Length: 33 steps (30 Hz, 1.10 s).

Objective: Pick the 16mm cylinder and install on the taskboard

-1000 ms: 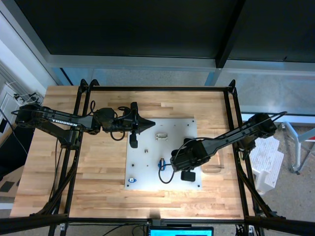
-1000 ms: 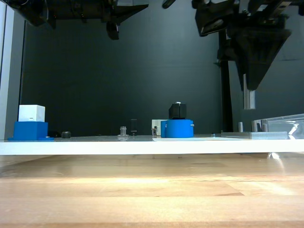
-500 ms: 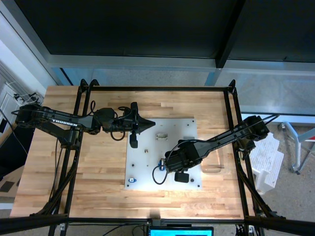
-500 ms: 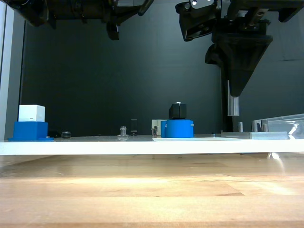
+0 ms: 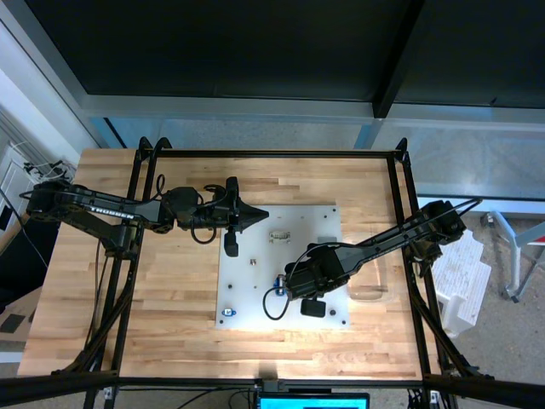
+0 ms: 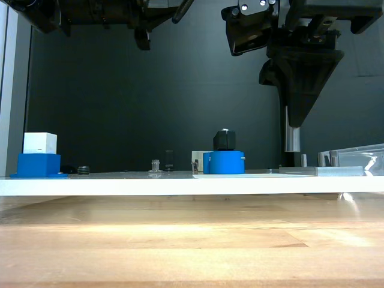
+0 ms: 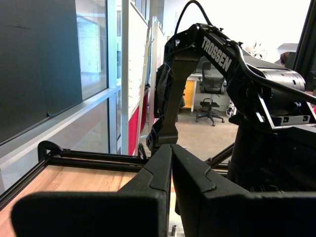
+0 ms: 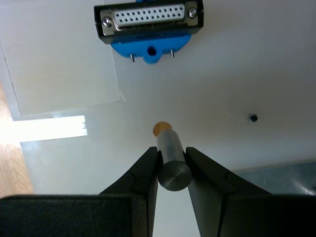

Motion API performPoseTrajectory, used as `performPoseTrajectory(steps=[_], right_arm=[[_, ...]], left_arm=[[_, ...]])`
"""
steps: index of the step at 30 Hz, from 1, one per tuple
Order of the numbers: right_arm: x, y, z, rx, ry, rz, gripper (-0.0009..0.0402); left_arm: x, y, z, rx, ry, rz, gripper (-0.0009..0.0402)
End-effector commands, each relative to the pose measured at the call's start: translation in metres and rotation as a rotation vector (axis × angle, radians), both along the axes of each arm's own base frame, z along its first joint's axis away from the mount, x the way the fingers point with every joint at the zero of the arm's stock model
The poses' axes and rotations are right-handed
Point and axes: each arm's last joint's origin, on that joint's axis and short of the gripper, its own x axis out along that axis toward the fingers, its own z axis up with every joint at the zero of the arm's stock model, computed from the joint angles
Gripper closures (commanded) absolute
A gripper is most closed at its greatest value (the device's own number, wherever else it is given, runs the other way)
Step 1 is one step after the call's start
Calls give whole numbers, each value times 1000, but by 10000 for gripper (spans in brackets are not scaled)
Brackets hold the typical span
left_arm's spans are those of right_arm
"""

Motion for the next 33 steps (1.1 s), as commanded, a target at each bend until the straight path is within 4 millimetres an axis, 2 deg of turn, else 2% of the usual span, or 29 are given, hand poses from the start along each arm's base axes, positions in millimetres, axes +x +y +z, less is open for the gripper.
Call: performPoseTrajectory(steps=[1, 6, 11, 33], right_arm=[[-1, 0, -3, -2, 4, 1, 393], [-1, 1, -5, 0, -2, 2, 393], [3, 3, -15, -2, 16, 4, 393], [5, 3, -22, -12, 29, 4, 393]], left_arm=[[0, 0, 0, 0, 0, 0, 393], [0, 0, 0, 0, 0, 0, 393], [0, 0, 0, 0, 0, 0, 393], [0, 0, 0, 0, 0, 0, 393]])
